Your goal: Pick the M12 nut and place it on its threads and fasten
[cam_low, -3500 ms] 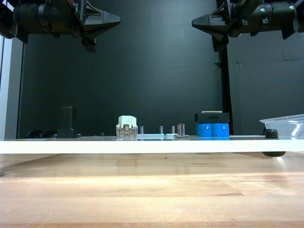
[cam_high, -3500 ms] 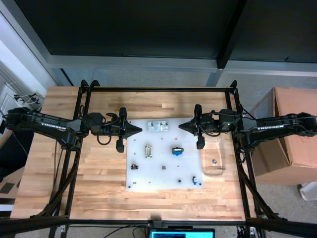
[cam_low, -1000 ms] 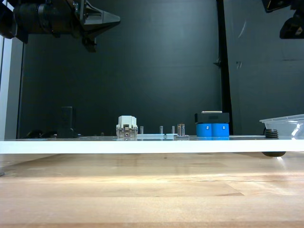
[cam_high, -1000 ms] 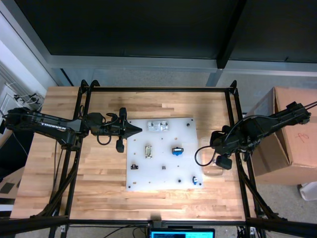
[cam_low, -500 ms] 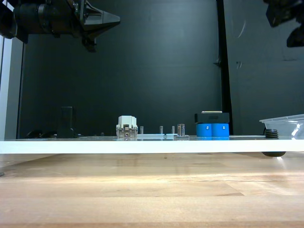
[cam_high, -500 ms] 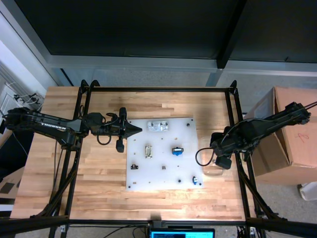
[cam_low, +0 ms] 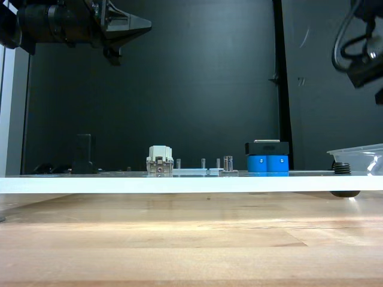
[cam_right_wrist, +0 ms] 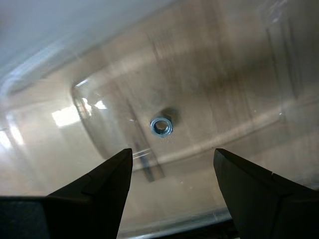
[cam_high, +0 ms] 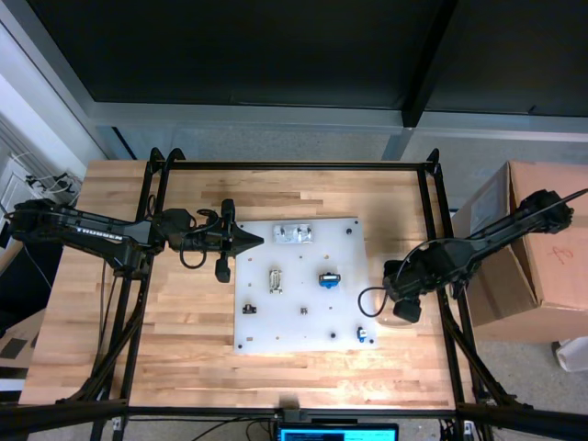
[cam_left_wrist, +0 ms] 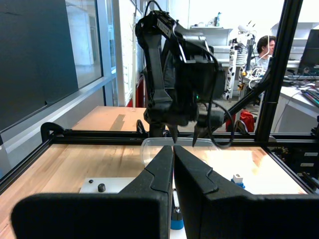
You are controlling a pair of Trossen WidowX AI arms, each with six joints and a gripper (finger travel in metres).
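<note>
Hovering my right gripper, spread wide, over the clear plastic tray at right; small silver nut lies flat inside, dead ahead. Left gripper, pinched closed, hangs well off left.

**Even Light Above, Glare Below**

Overhead light fell evenly on the pale wooden table. At table height the left gripper hung as a black silhouette against darkness. Between the right gripper's spread fingers, glare and blur smeared the clear plastic tray; the small silver nut lay reasonably sharp.
</note>
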